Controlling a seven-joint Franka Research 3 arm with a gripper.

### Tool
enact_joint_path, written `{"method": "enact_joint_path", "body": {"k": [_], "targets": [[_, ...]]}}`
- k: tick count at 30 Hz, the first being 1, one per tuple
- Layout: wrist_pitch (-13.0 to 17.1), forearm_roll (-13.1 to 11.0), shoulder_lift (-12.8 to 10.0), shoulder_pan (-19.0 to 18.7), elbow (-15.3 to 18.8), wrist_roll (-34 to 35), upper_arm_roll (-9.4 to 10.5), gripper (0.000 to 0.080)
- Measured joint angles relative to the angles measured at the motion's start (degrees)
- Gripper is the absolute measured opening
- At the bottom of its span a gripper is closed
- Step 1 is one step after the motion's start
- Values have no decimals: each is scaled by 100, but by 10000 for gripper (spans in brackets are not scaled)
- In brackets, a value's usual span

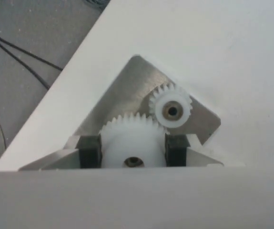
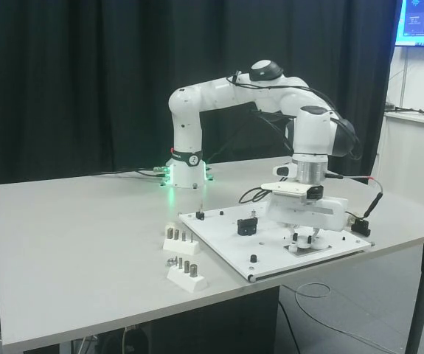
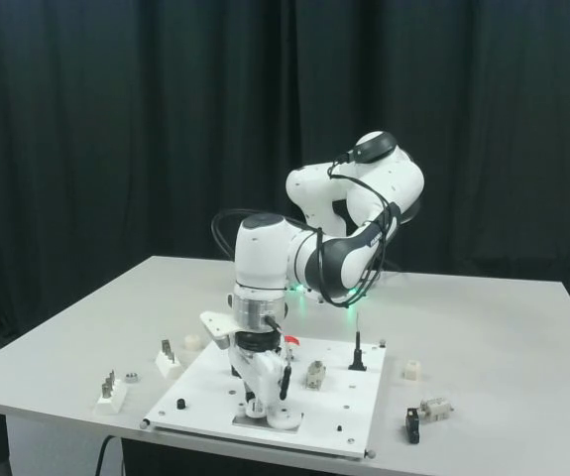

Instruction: Insert medium gear.

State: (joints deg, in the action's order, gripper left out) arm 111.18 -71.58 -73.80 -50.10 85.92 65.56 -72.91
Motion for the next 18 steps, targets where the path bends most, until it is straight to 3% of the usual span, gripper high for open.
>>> {"method": "enact_joint_path", "body": {"k": [6,18], "targets": [[7,-6,0,0,4,67,0,283],[81,-10,0,-48,67,1130,-1,283]]}}
